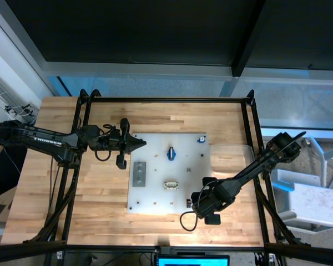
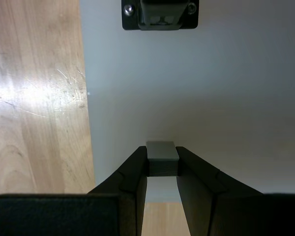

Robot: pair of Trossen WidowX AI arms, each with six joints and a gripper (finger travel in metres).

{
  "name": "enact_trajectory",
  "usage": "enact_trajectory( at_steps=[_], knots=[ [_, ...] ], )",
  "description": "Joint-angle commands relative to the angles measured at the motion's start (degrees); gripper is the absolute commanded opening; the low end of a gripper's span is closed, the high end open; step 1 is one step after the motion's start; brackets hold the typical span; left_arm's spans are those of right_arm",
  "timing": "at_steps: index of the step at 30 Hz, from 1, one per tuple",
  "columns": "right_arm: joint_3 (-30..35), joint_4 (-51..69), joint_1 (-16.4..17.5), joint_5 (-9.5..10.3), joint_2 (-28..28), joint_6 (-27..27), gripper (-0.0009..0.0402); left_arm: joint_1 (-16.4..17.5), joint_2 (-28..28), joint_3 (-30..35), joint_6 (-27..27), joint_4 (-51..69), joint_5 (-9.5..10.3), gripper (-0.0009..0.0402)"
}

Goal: Pick the 16mm bar from the taskboard and place it in the container

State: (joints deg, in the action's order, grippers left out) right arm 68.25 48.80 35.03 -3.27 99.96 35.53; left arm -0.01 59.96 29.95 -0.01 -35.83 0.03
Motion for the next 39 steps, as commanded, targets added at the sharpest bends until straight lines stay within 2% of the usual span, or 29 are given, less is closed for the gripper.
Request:
enact_trajectory(
  at_steps=[1, 28, 39],
  knots=[
    [0.33, 0.11, 0.0, -0.13, -0.9, 0.07, 0.0011, 0.02, 0.02, 0.0, 0.0, 0.0, 0.0, 0.0],
    [0.57, 4.83, -0.55, 0.31, -9.11, -0.02, 0.0012, 0.02, 0.02, 0.0, 0.0, 0.02, 0.0, 0.0],
    [9.14, 15.89, -2.73, -0.24, -10.62, -3.78, 0.0012, 0.02, 0.02, 0.0, 0.0, 0.0, 0.0, 0.0]
  ],
)
